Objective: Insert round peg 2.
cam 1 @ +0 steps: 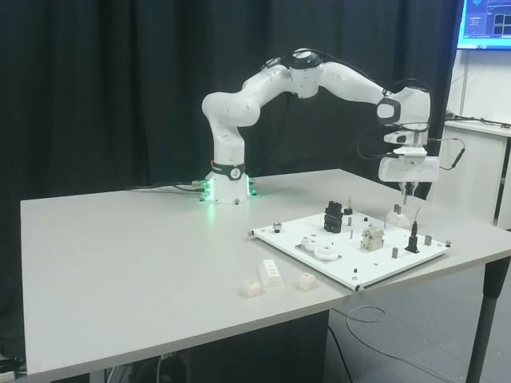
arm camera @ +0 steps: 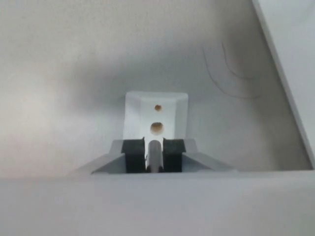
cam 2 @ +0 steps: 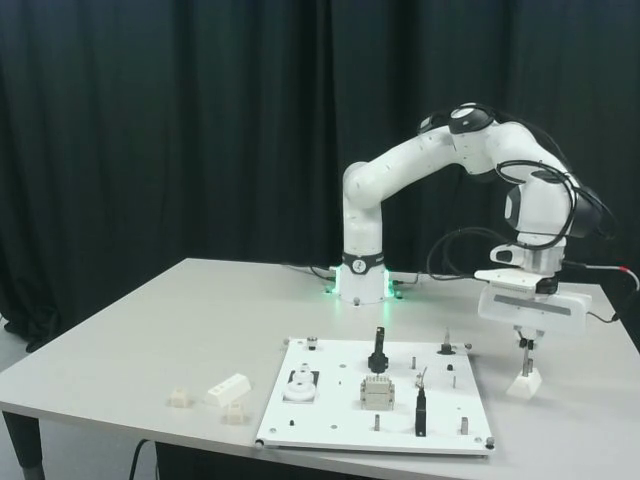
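In the wrist view my gripper (arm camera: 154, 151) is shut on a thin grey round peg (arm camera: 154, 162) that stands upright between the black pads (arm camera: 133, 150). Just below its tip sits a small white holder block (arm camera: 156, 113) with two round holes, a small one (arm camera: 157, 107) and a larger one (arm camera: 157, 128). The peg tip hangs close above the larger hole. From the room cameras, the gripper (cam 1: 407, 190) (cam 2: 524, 345) hovers over the same block (cam 1: 396, 214) (cam 2: 524, 385), which rests on the grey table beside the white board (cam 1: 351, 267) (cam 2: 330, 410).
The white board carries black fixtures (cam 2: 378, 355), white gears (cam 2: 300, 385), a grey block (cam 2: 375, 392) and several short pegs. Three small white blocks (cam 1: 270, 273) (cam 2: 228, 388) lie near the table's front edge. The arm's base (cam 1: 227, 179) stands at the back.
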You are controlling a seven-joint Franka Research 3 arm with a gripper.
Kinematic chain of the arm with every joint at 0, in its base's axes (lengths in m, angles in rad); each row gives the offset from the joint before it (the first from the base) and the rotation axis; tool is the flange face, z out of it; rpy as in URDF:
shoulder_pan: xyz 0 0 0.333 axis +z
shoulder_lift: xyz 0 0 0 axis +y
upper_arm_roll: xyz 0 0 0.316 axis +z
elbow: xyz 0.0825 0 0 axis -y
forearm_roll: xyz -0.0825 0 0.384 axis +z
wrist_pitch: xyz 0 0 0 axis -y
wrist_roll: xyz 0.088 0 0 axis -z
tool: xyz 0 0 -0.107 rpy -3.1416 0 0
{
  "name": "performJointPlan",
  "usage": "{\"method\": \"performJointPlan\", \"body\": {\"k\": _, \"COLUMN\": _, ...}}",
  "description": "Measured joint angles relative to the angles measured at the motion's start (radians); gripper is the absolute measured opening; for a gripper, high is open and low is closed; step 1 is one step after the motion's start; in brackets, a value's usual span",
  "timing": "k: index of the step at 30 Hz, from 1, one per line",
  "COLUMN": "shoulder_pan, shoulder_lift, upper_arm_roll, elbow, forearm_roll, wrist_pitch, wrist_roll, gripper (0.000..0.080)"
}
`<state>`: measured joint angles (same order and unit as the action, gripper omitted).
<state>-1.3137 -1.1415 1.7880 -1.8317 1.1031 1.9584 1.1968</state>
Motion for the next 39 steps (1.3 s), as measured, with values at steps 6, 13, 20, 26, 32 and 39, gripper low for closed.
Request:
{"method": "performJointPlan", "body": {"k": 6, "shoulder_pan": 0.001, "shoulder_lift": 0.0, "upper_arm_roll": -0.018, "elbow": 0.01, "forearm_roll": -0.013, "wrist_pitch": -0.024, "wrist_roll": 0.0, "gripper": 0.0072}}
{"method": "performJointPlan", "body": {"k": 13, "shoulder_pan": 0.001, "shoulder_lift": 0.0, "upper_arm_roll": -0.025, "elbow": 0.012, "forearm_roll": -0.019, "wrist_pitch": -0.029, "wrist_roll": -0.002, "gripper": 0.0072}}
{"method": "performJointPlan", "body": {"k": 20, "shoulder_pan": 0.001, "shoulder_lift": 0.0, "upper_arm_roll": -0.028, "elbow": 0.012, "forearm_roll": -0.026, "wrist_pitch": -0.029, "wrist_roll": -0.005, "gripper": 0.0072}}
{"method": "performJointPlan", "body": {"k": 26, "shoulder_pan": 0.001, "shoulder_lift": 0.0, "upper_arm_roll": -0.03, "elbow": 0.012, "forearm_roll": -0.032, "wrist_pitch": -0.029, "wrist_roll": -0.008, "gripper": 0.0072}}
{"method": "performJointPlan", "body": {"k": 32, "shoulder_pan": 0.0, "shoulder_lift": 0.0, "upper_arm_roll": -0.031, "elbow": 0.012, "forearm_roll": -0.036, "wrist_pitch": -0.029, "wrist_roll": -0.008, "gripper": 0.0072}}
{"method": "performJointPlan", "body": {"k": 39, "shoulder_pan": -0.001, "shoulder_lift": 0.0, "upper_arm_roll": -0.036, "elbow": 0.012, "forearm_roll": -0.051, "wrist_pitch": -0.028, "wrist_roll": -0.018, "gripper": 0.0072}}
